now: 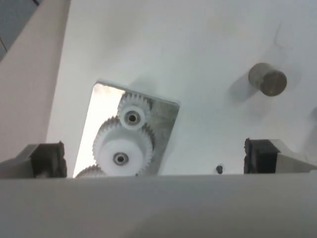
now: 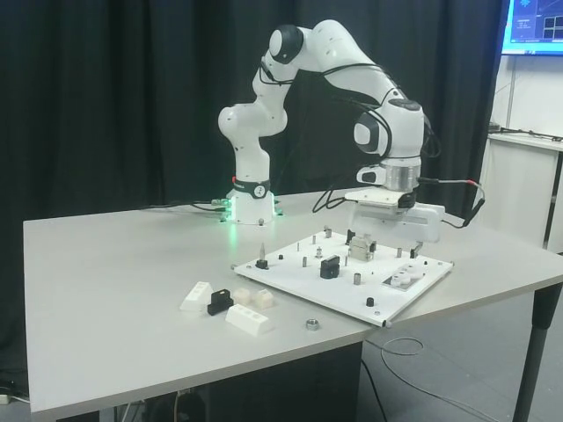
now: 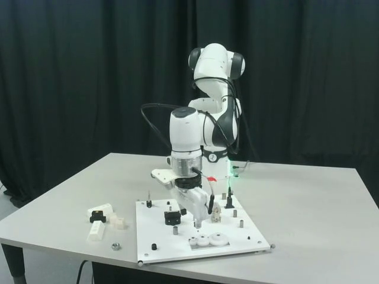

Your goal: Remove medium gear.

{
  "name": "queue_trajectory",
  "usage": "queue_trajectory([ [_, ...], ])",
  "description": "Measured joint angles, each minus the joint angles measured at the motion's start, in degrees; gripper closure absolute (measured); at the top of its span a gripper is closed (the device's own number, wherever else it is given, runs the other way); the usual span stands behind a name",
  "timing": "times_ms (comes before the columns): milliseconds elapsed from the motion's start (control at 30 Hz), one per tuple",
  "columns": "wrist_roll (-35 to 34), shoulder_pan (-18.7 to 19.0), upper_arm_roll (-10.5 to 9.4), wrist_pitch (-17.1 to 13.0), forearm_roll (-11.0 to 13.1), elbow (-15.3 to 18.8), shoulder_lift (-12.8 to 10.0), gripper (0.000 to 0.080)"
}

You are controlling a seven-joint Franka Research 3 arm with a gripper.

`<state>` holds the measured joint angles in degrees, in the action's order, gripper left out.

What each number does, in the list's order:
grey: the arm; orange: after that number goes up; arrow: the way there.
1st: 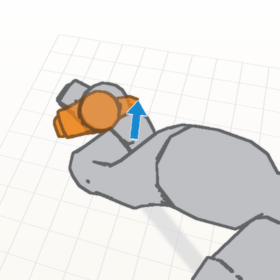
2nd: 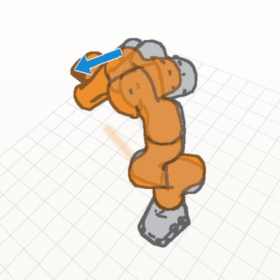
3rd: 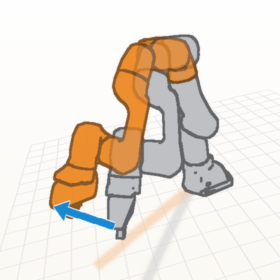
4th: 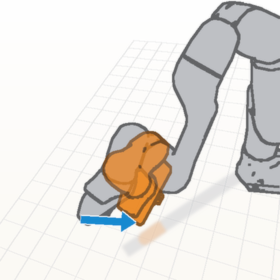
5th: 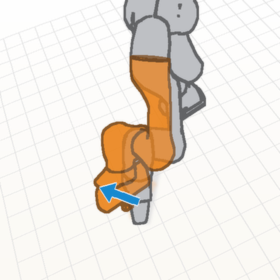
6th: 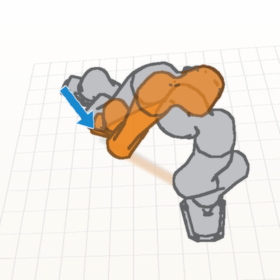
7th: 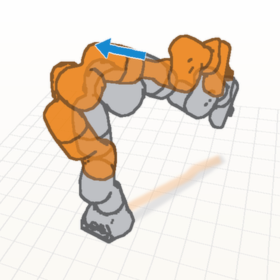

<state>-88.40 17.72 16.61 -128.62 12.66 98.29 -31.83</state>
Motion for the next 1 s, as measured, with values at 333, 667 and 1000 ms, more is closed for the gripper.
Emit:
queue_trajectory([
  [333, -1.1, 0.0, 0.04, -1.0, 0.5, -0.3, 0.1, 0.0003],
  [667, -6.4, 0.5, 0.02, -1.4, 0.9, -0.8, 0.4, 0.0003],
  [1000, -11.8, 1.1, 0.04, -1.1, 0.6, -0.8, 1.1, 0.0003],
])
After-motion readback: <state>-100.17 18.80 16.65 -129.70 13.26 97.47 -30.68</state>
